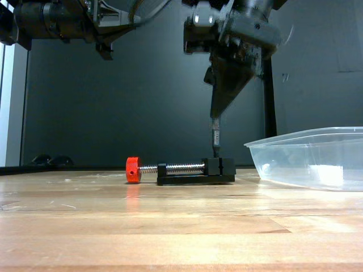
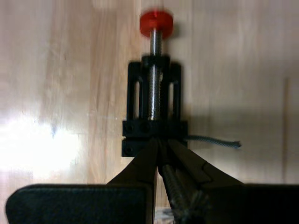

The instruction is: Remove the USB-C connector from taskboard and place in the container

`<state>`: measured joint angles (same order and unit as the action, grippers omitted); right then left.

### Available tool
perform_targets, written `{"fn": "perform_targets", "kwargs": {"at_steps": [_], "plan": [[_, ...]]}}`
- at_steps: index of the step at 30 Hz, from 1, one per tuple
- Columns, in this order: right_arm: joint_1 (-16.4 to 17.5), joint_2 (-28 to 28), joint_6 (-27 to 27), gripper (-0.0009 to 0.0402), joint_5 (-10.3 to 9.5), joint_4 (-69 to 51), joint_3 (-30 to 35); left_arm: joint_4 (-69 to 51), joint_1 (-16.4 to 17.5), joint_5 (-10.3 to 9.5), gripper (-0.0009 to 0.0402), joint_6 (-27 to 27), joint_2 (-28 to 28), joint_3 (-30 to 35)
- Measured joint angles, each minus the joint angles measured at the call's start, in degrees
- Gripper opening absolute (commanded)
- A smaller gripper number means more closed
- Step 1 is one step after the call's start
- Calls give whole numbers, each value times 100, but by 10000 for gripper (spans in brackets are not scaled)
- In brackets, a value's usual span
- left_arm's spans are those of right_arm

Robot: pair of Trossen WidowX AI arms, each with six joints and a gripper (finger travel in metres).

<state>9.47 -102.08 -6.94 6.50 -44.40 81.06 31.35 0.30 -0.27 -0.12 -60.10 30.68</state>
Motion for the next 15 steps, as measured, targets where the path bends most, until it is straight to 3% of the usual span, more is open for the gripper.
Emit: {"fn": "perform_targets", "kwargs": {"at_steps": [15], "plan": [[0, 151, -4, 0, -4, -52, -4, 2, 0, 0, 0, 2, 0, 0]]}}
